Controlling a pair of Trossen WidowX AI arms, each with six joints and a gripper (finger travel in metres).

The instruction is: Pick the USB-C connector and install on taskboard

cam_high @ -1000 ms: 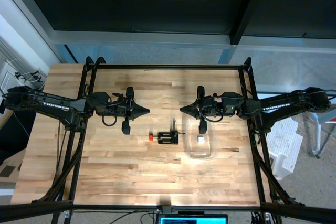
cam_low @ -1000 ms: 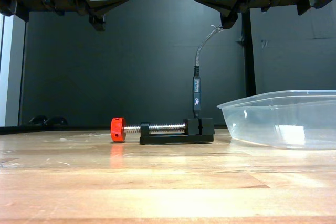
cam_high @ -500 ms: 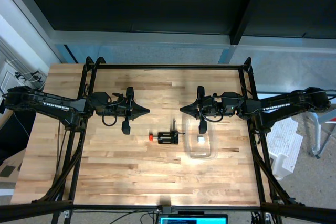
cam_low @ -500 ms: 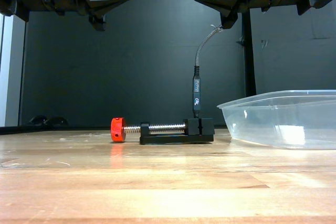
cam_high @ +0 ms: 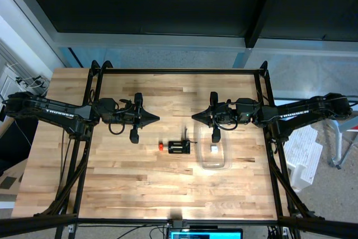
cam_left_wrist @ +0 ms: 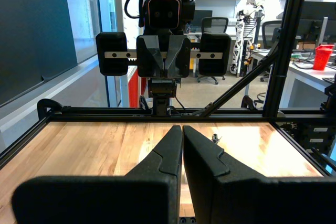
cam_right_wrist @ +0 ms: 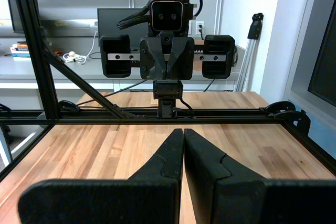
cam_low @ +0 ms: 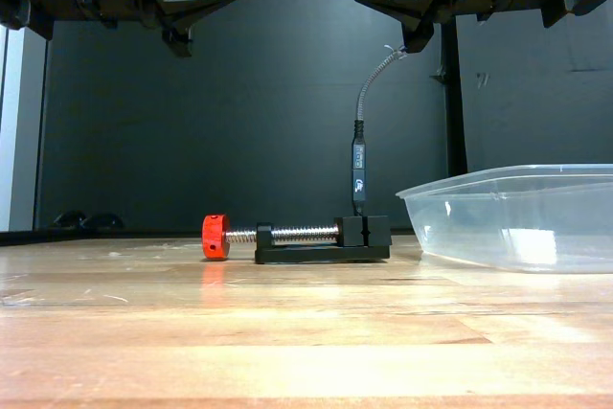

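Looking down on a wooden table [cam_high: 140,186], carrying the taskboard [cam_high: 179,148] near its middle. Taking that black block as the mark for everything else.

Finding the left gripper [cam_high: 158,118] hanging high over the wood, beyond the taskboard and off toward its orange-red knob [cam_low: 215,237], well apart from it. Pressing its two fingers [cam_left_wrist: 170,148] flat together along their length and gripping nothing at all. Facing the other arm across the gap.

Finding the right gripper [cam_high: 193,117] hanging at much the same height, beyond the taskboard and off toward its opposite end, also well apart from it. Keeping its fingers [cam_right_wrist: 173,148] closed tip to tip as well, with nothing between them.

Seeing a clear plastic tray [cam_low: 508,222] sitting on the wood just beside the taskboard, at the end away from the knob.

Resting flat on the table, the block itself, with a silver threaded screw [cam_low: 297,234] running from its body out to the knob.

Standing upright in the tray-side end of the taskboard: the USB-C connector [cam_low: 358,171], dark and slim, lower end seated in the block, with a braided cable [cam_low: 372,79] curving up from its top.

Lying inside the tray, a small white square bit [cam_high: 213,149], near the taskboard.
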